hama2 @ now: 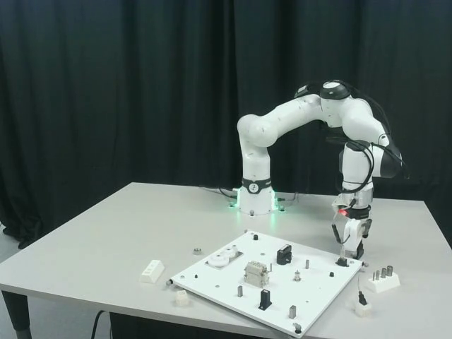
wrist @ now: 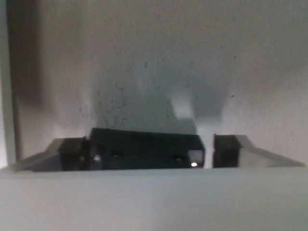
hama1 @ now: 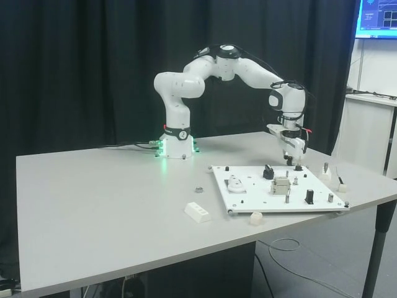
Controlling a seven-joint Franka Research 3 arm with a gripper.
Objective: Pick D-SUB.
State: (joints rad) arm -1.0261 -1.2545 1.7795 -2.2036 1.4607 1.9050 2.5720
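Observation:
The D-SUB [wrist: 144,149] is a long black connector block with small metal spots at its ends, lying on the white board [hama2: 233,286]. In the wrist view it sits between the two fingers of my gripper [wrist: 149,154]. One black pad [wrist: 72,154] touches one end of it, and a narrow gap separates the other pad [wrist: 226,151] from the other end. My gripper is open. From the room cameras the gripper [hama1: 290,160] [hama2: 351,251] points straight down, low over the board's far right corner, just above a small black part [hama2: 342,262].
The board carries several small parts, among them a grey block [hama2: 255,272], a white round piece [hama2: 224,257] and black upright pieces [hama2: 265,301]. Loose white blocks [hama2: 152,270] [hama2: 381,280] lie on the grey table [hama1: 93,205] beside it. The arm's base [hama1: 176,144] glows green.

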